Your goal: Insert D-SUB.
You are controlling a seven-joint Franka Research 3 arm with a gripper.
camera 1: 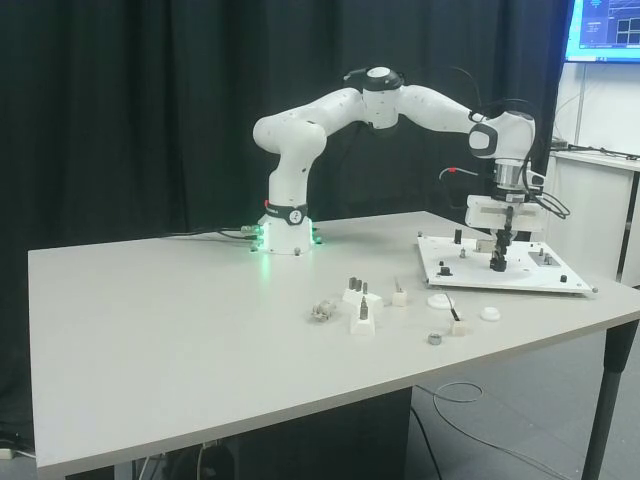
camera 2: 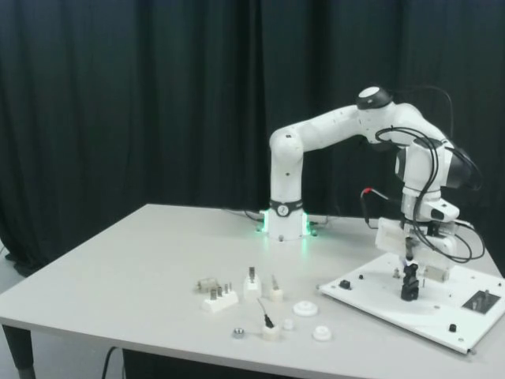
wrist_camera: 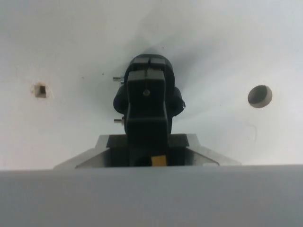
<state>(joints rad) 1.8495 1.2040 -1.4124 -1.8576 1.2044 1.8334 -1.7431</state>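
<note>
My gripper is shut on a black D-SUB connector with small screws on one side. It holds the connector upright over the white board. In the first room view the gripper hangs over the middle of the board, with the connector reaching down to the surface. The second room view shows the same: gripper, connector and board. Whether the connector sits in a socket is hidden by the fingers.
The board has a small square hole and a round hole on either side of the connector. Small white holders with pins and white discs lie on the grey table in front of the board.
</note>
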